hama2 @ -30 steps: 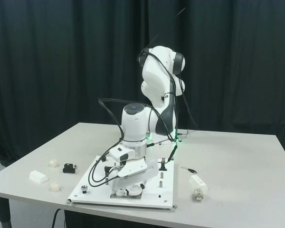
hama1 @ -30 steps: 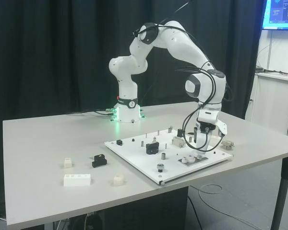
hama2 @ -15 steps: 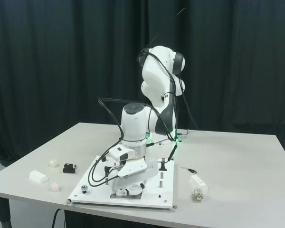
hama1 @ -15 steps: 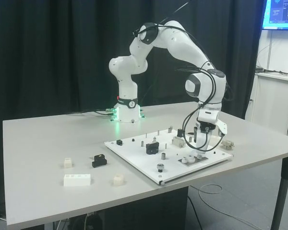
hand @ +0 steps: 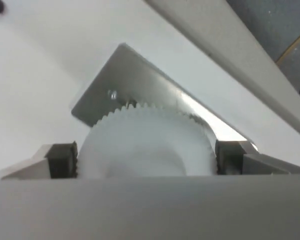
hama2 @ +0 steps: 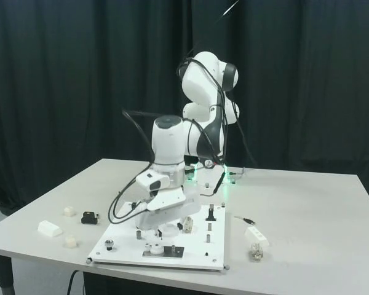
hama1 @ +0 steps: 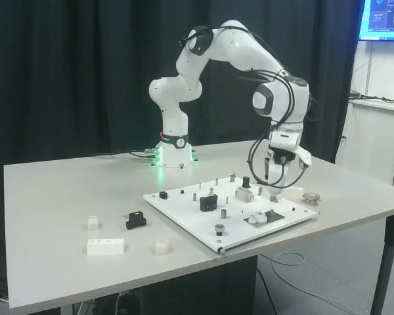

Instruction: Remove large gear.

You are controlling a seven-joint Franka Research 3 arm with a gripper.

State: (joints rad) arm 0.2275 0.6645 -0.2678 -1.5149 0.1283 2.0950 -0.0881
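Fingers clamped on the large gear, lifted clear of the board.

You'll find the two black finger pads (hand: 60, 160) pressed against opposite sides of the white toothed plastic large gear (hand: 147, 145), so the gear sits squarely between them, its flat faces level and its axis running up toward the wrist. In the wrist view a grey metal mounting plate (hand: 115, 92) shows beyond the gear's teeth, lower down and apart from it. From the first room view, the gripper (hama1: 276, 190) hangs above the near right corner of the white square assembly board (hama1: 184, 213), where a small white gear (hama1: 255, 219) remains seated. The board lies on the grey desk (hama1: 52, 197). Judging from this, your next move is to carry the gear sideways and set it down off the board.
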